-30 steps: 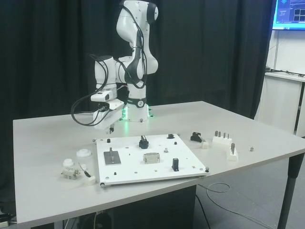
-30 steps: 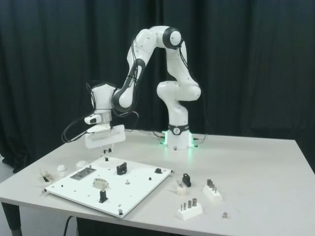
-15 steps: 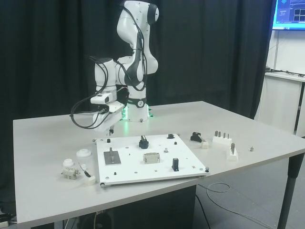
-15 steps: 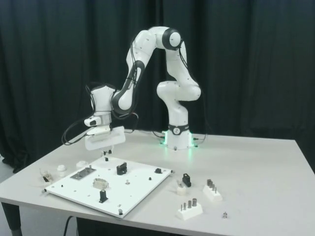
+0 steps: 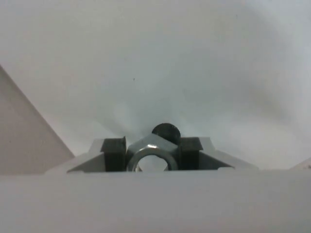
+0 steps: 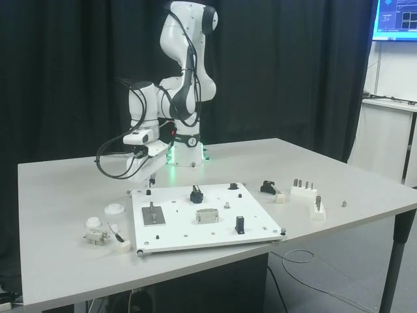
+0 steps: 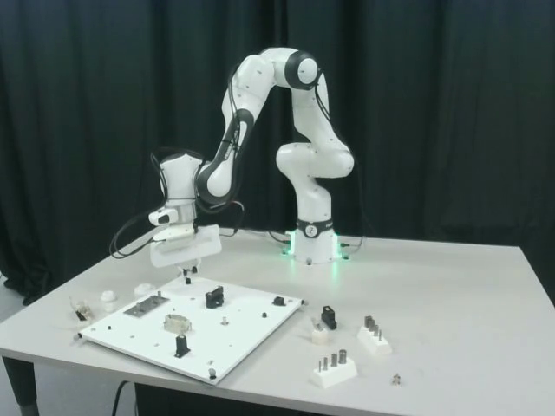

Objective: Insert bolt 4.

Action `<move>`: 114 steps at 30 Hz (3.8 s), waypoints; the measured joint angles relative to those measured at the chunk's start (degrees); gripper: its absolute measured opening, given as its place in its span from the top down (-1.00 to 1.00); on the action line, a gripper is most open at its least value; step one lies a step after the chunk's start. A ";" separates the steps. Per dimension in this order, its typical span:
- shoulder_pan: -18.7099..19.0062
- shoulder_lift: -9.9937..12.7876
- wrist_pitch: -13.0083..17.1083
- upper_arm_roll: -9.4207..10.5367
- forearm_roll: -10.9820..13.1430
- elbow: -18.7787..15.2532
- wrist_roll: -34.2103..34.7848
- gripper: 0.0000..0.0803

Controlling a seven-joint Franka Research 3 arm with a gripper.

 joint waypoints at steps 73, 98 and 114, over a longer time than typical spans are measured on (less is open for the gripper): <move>-0.07 3.07 2.13 0.28 9.15 0.63 -6.98 0.44; -0.13 3.07 1.99 -0.05 12.62 0.53 -0.89 0.44; -0.02 3.15 2.40 -0.04 13.34 0.53 14.11 0.44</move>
